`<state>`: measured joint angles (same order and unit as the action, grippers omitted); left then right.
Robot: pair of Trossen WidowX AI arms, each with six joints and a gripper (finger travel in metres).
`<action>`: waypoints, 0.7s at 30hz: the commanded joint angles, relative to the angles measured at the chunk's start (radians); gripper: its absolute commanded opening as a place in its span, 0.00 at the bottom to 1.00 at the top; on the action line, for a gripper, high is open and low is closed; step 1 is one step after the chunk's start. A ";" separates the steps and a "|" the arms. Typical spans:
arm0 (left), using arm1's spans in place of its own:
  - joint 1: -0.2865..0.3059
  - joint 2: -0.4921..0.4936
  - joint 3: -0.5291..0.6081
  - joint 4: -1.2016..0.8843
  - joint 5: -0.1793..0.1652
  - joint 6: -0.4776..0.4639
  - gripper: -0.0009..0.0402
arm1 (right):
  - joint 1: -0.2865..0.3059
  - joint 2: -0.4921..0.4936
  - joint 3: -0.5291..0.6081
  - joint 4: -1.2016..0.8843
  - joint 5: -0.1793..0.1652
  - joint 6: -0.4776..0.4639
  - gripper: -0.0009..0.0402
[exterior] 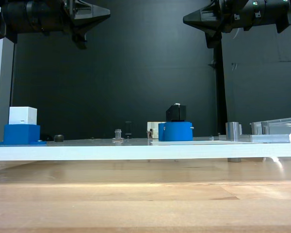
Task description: Remove the 16mm cylinder and place in the container
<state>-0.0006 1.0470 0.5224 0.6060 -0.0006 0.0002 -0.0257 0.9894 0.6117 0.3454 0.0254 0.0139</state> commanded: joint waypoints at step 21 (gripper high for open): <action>0.001 0.000 0.000 0.000 0.000 0.000 0.02 | 0.073 0.019 0.112 -0.365 0.006 0.066 0.02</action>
<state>-0.0002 1.0470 0.5224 0.6060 -0.0010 0.0002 0.0311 1.0000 0.7021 0.0380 0.0326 0.0807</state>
